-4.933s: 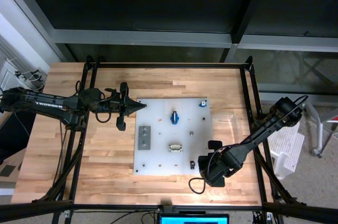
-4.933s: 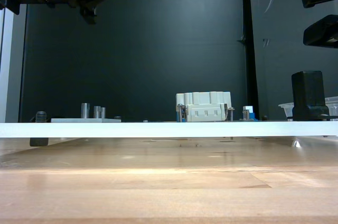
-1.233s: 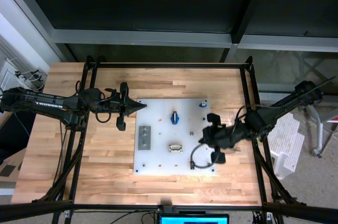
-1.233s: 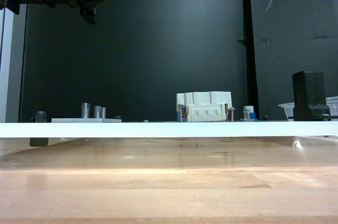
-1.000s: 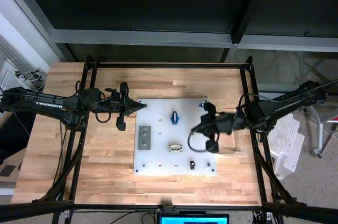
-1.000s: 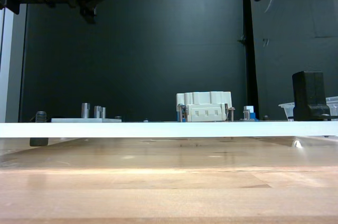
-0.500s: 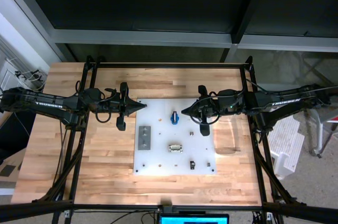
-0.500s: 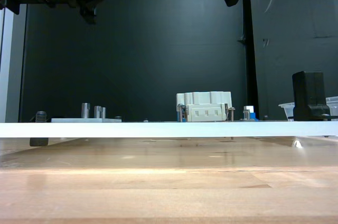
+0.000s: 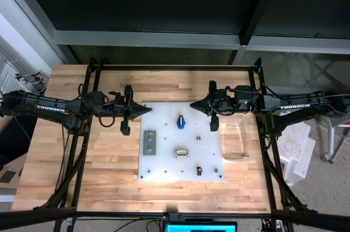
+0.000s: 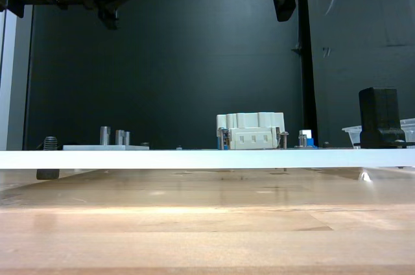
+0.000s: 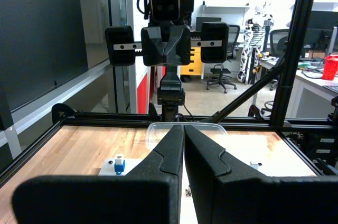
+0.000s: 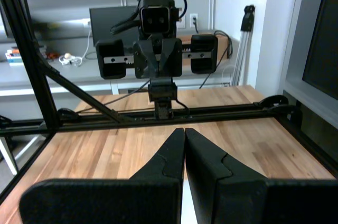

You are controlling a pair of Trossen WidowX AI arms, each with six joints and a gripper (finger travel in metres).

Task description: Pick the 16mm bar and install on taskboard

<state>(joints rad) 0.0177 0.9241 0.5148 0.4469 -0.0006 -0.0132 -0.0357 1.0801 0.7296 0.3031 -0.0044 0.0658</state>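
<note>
Both black wedge-shaped pincers hover pressed together above the flat white taskboard (image 9: 164, 163)'s far edge, left pincer (image 9: 147, 110) at its left corner, right pincer (image 9: 193, 105) nearer its right. Shiny pegs (image 10: 104, 135) stand in its grey block (image 9: 149, 142); which is the 16mm bar is unclear.

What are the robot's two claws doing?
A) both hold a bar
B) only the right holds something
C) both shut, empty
C: the left gripper, over the taskboard at its far left, and the right gripper, over its far right, are shut, holding nothing; where the 16mm bar is cannot be told.
</note>
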